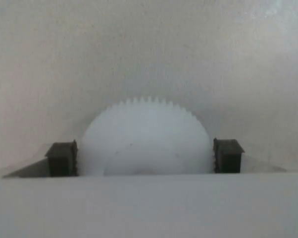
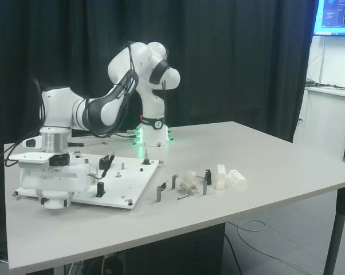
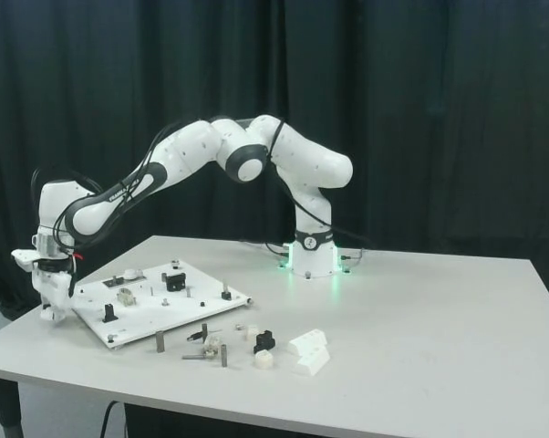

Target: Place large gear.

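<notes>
A white large gear [image 1: 144, 136] with fine teeth sits between my two black fingertips [image 1: 62, 158] in the wrist view, and only its upper half shows. My gripper [image 1: 145, 158] is shut on it, one finger on each side. In both room views the gripper [image 2: 53, 197] [image 3: 52, 306] hangs low over the grey table, just off the far end of the white assembly board [image 2: 132, 183] [image 3: 201, 306], the end away from the arm's base. The hand hides the gear in the room views.
The board carries several black fixtures and pegs [image 2: 105, 163] [image 3: 174, 281]. Loose parts lie beside the board: small pegs and brackets [image 2: 187, 184] [image 3: 206, 345] and white blocks [image 2: 228, 176] [image 3: 309, 351]. The arm's base [image 2: 152, 134] [image 3: 313, 260] stands behind, lit green.
</notes>
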